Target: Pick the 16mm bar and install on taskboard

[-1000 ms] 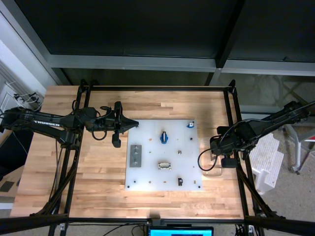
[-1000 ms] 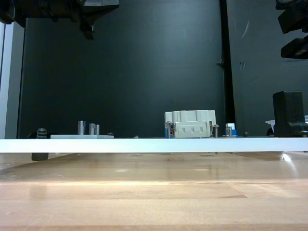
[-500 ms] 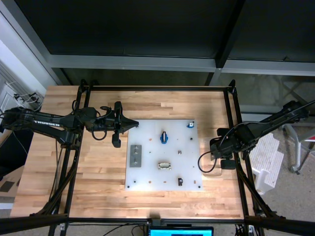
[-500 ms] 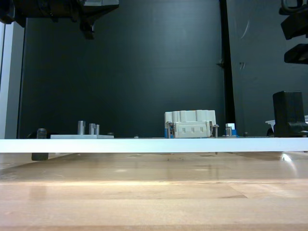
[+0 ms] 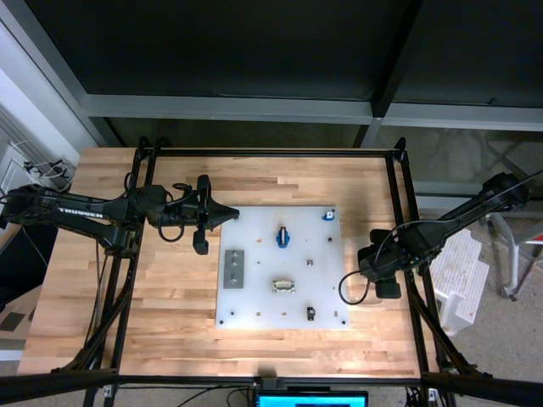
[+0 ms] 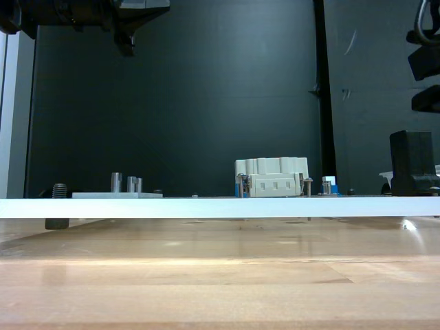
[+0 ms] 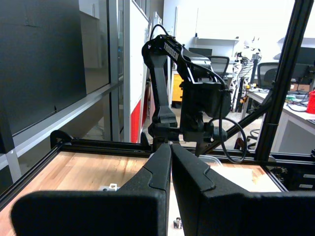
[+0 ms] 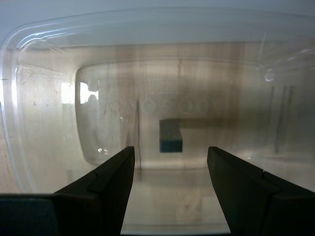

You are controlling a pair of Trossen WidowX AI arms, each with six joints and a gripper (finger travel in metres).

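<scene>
Right end effector [image 8: 170, 158] lowered, spread, empty, over tray [image 8: 44, 103]; left end effector [image 7: 171, 145] (pinched, empty) by board [image 5: 254, 312]; bar untraceable.

Matte black left gripper [image 7: 171, 145], tapered fingers [image 7: 158, 169]; matte black right gripper [image 8: 170, 149]; left arm [image 5: 76, 210] white-lettered, looped black cable [image 5: 346, 288]

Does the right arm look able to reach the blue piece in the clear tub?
Likely yes: right claw, open, points into the tub with the blue piece lying bare ahead; left claw, shut, hovers by the board's far-left corner.
</scene>
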